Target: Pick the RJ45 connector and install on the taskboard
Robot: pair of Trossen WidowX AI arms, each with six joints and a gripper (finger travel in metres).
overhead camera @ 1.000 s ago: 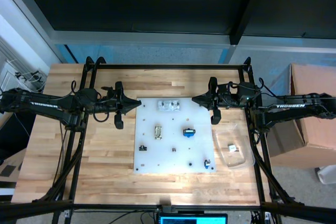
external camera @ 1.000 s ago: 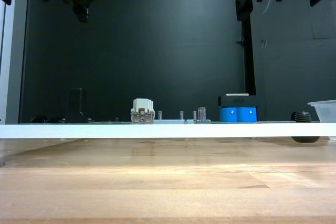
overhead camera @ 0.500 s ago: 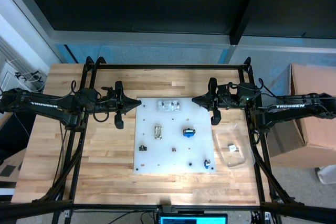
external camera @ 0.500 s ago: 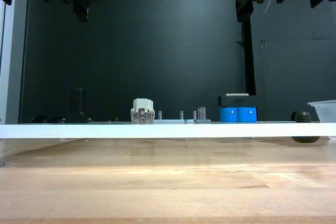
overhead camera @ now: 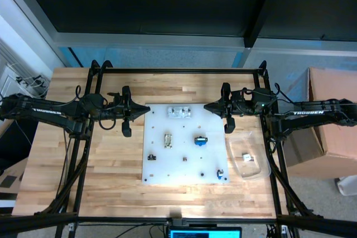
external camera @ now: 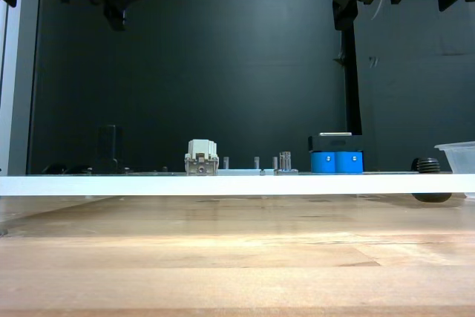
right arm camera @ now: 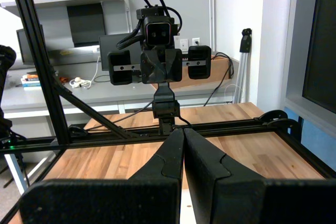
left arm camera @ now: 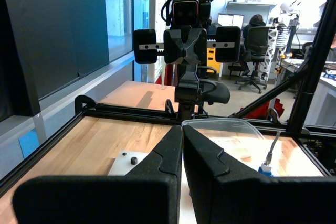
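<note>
One table holds one white board. There are two tools: the left tool by the board's upper left corner and the right tool by its upper right. The board has two blue parts (a bigger blue part, a smaller blue part). One clear tray holds one small white piece. One cardboard box sits far right.

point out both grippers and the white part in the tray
left gripper (overhead camera: 147,109): high view, shut fingertips, by the board's (overhead camera: 167,165) left edge.
right gripper (overhead camera: 206,106): high view, shut fingertips, by the board's right edge.
white part (overhead camera: 246,157): high view, its middle, lying free in the tray (overhead camera: 257,173).
</note>
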